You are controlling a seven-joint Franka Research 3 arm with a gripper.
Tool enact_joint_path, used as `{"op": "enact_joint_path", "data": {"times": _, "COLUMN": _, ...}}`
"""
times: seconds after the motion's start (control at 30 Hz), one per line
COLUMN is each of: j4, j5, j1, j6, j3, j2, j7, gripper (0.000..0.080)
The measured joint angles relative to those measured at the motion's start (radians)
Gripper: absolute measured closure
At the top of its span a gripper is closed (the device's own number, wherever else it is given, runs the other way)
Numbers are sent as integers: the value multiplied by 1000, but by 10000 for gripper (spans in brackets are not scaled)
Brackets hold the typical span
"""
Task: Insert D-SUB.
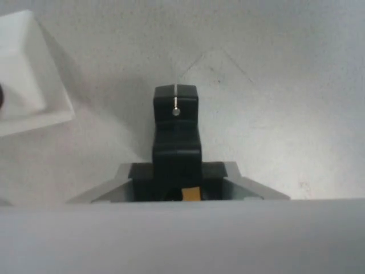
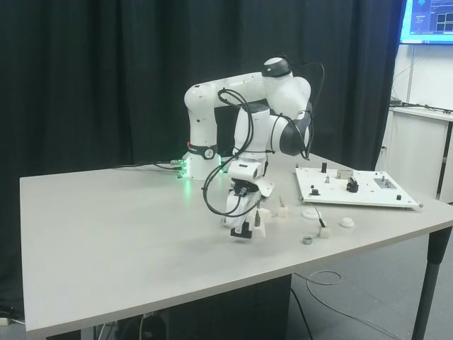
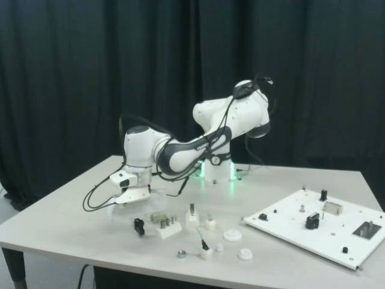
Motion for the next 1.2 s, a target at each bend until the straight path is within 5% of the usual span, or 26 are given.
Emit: {"op": "enact_joint_path", "data": {"times": 1.2, "j4": 16, "j5": -5, "j1": 1, "j6": -39, "j3": -32, "j2": -2, "j7": 12, "gripper": 649}}
